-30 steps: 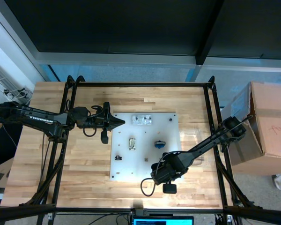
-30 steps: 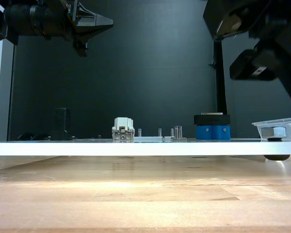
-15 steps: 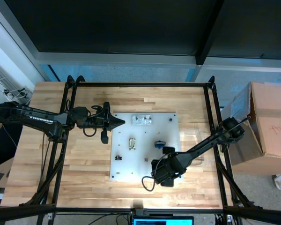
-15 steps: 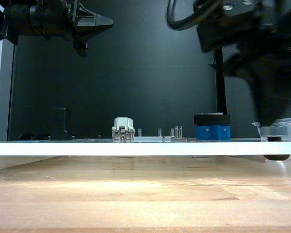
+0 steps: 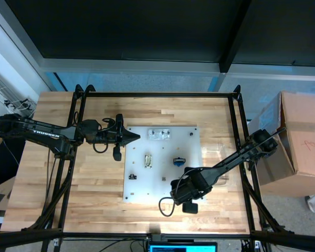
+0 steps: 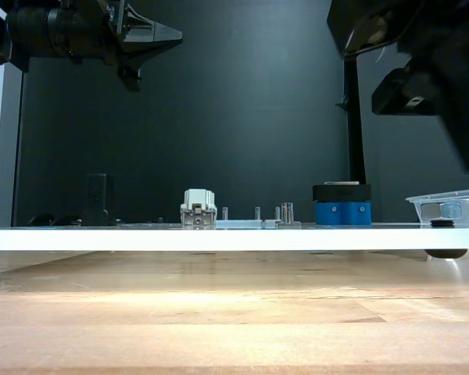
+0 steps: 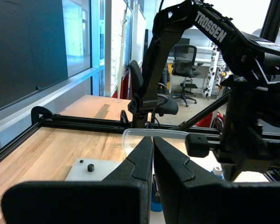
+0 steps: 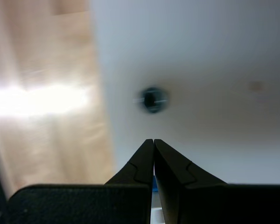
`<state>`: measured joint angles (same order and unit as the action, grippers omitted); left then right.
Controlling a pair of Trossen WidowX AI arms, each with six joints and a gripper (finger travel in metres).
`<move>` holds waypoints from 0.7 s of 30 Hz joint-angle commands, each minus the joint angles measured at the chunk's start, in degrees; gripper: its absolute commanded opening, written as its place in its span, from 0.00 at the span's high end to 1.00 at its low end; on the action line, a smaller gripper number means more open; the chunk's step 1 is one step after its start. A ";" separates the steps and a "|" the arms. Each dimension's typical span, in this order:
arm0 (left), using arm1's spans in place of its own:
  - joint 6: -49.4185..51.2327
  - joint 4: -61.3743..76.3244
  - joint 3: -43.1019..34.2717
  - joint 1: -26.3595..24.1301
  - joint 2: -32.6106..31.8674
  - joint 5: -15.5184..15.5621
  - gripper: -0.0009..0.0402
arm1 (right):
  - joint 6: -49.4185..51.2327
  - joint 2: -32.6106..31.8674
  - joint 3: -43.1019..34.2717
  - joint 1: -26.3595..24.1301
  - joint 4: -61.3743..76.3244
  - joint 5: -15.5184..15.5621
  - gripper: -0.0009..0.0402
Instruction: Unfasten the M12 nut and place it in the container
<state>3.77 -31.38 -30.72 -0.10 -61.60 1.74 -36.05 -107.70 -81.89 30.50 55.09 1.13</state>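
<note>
Since 0.5 s ago the right tool (image 8: 153,141) has come back up. In the low view it then reached down to the M12 nut (image 6: 449,210); now it hangs above and clear of it, with the arm's dark bulk high at the right edge. The nut has not shifted. It sits on its stud at the near right edge of the white board (image 5: 142,191). The right wrist view shows it as a blurred silver ring with a dark centre on the bare white surface, just ahead of the fingertips and apart from them. The right tool is closed on nothing, its 2 fingers (image 8: 140,163) pressed together.

In the low view the nut stands in front of the clear container (image 6: 445,198), which lies behind it off the board's right side.

The left tool (image 7: 152,138) has stayed put, raised over the board's far left edge and pointing toward the right arm. It is closed, its 2 fingers touching, and holds nothing.

A blue block (image 6: 341,212) and a white connector (image 6: 198,209) stand mid-board. A cardboard box (image 5: 302,142) sits off the worktop's (image 5: 94,178) right edge.
</note>
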 commanded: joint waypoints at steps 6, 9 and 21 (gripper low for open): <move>-0.02 0.02 0.00 0.02 0.00 -0.02 0.98 | 2.51 -2.64 0.07 0.02 -3.80 3.13 0.98; -0.02 0.00 0.00 0.02 0.00 -0.02 0.98 | 3.08 -3.32 0.15 0.00 -5.03 3.10 0.98; -0.02 -0.04 0.00 0.02 0.00 -0.02 0.98 | 1.62 -1.18 -0.09 -0.52 2.69 -16.61 0.98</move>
<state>3.75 -31.38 -30.70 -0.10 -61.60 1.74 -34.35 -109.62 -81.67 30.11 56.51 -13.74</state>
